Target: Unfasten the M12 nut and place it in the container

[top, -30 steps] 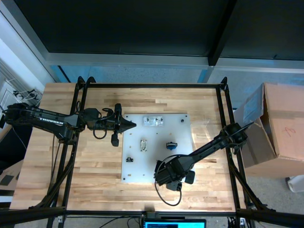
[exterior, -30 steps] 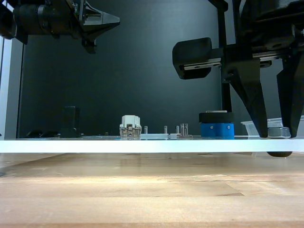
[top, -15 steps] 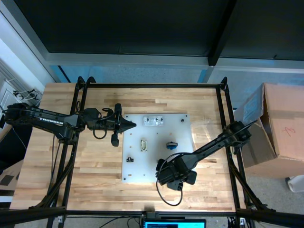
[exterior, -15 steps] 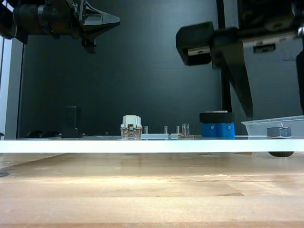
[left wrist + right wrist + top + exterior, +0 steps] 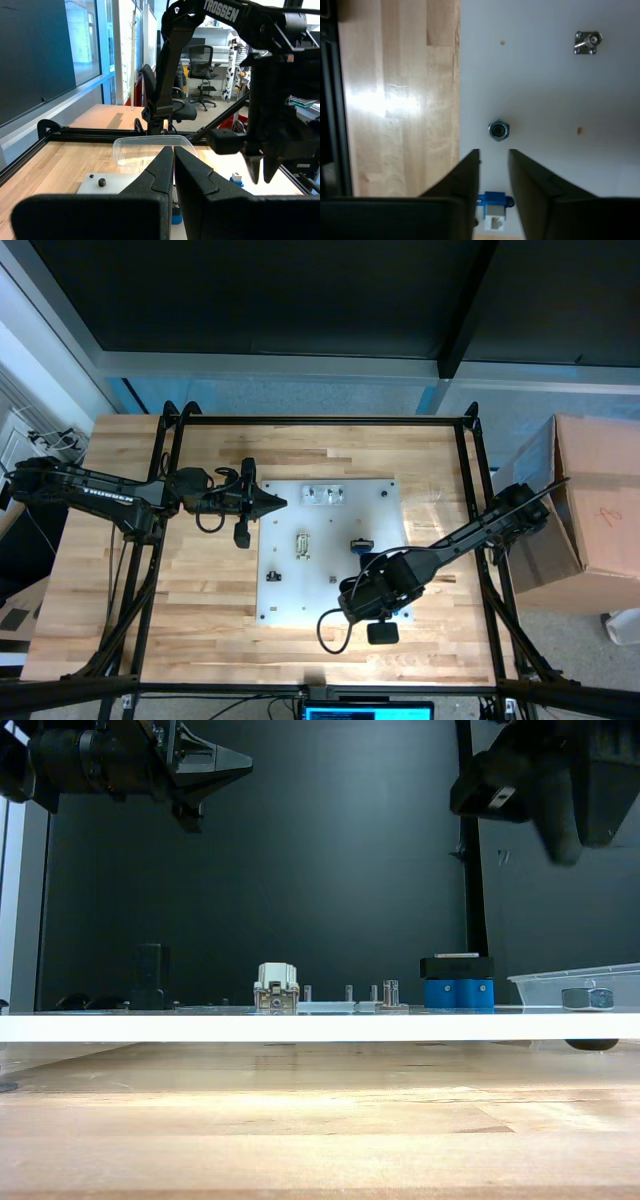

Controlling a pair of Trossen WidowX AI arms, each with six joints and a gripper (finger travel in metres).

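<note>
The small silver M12 nut (image 5: pixel 498 130) sits low on its stud on the white board (image 5: pixel 545 90), untouched, and also shows as the nut (image 5: pixel 586 998) and the nut (image 5: pixel 333 580). My right gripper (image 5: pixel 494 155) hangs well above and just beside it, fingers drawn close together with nothing between them; it is also seen as the right gripper (image 5: pixel 565 848) and the right gripper (image 5: pixel 260 174). The clear container (image 5: pixel 575 979) stands behind the nut, also seen as the container (image 5: pixel 150 147). My left gripper (image 5: pixel 280 503) hovers shut and empty over the board's far left edge.
A blue block (image 5: pixel 360 545) with a black cap and a white connector (image 5: pixel 302 545) stand mid-board. A small silver connector (image 5: pixel 587 42) is fixed near the board's near left. A cardboard box (image 5: pixel 585 510) sits beyond the black frame rail at the right.
My right gripper, open astride the nut a second ago, has risen off it and drifted right, its fingers closing together. The nut stayed on its stud. The left arm has not moved.
</note>
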